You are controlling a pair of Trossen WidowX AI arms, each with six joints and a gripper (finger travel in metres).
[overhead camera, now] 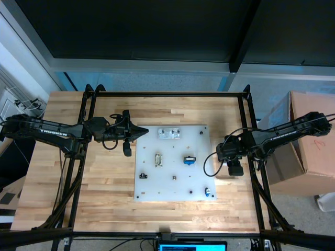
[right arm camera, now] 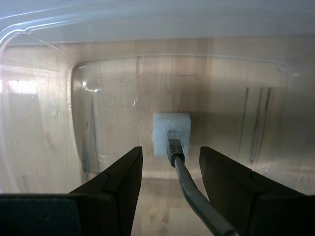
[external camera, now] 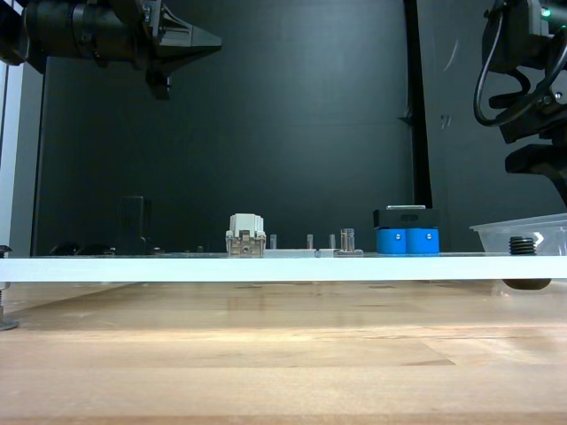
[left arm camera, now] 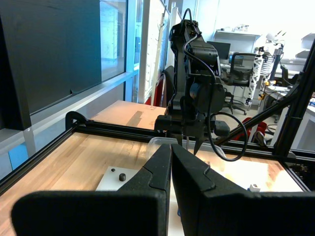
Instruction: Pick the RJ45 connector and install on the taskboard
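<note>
Lowering straight was likely needed: right gripper [right arm camera: 171,155] was held open over the tray [right arm camera: 44,103], RJ45 plug [right arm camera: 173,147] on foam [right arm camera: 162,129] between its fingers [right arm camera: 118,182]. Left gripper [overhead camera: 143,131] was shut at board's [overhead camera: 172,191] left edge.

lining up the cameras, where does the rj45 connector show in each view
High view: hidden beneath the right claw over the clear tray, right of the board.
Low view: not visible; tray at right edge.
Left wrist view: not visible; left claw shut, high above the board's left edge.
Right wrist view: RJ45 connector lying free in the tray against a white block, between the open right claw's fingers.
Shared landmark: the clear tray.
</note>
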